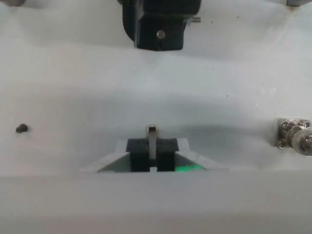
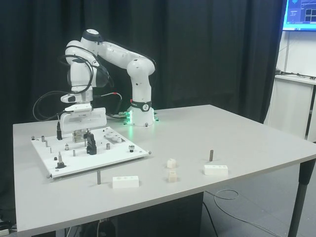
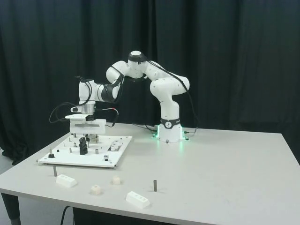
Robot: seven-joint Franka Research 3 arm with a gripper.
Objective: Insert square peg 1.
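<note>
Starting from the left in the first room view, a white board (image 2: 94, 160) lies on the grey worktop (image 2: 222, 133), and several small posts and fixtures stand on it. The white arm (image 2: 116, 52) bends down over this board, and its end effector (image 2: 79, 135) hangs just above the board's surface, near a black fixture (image 2: 91, 143). In the wrist view the two black fingers (image 1: 139, 156) are narrow and closed on the square peg (image 1: 152, 139), a thin grey bar that points down toward the white board. I cannot tell if the tip of the peg touches the board.

In the same view a small black screw (image 1: 21, 128) lies well apart on one side, a black block (image 1: 158, 24) stands further ahead, and a metal connector (image 1: 295, 136) sits at the other side.

To the right of the board, loose parts stand on the worktop: a short dark pin (image 2: 98, 176), a white block (image 2: 125, 181), two small cubes (image 2: 172, 169), another dark pin (image 2: 211, 155) and a second white block (image 2: 216, 170). Green light glows at the arm's base (image 2: 139, 117).
</note>
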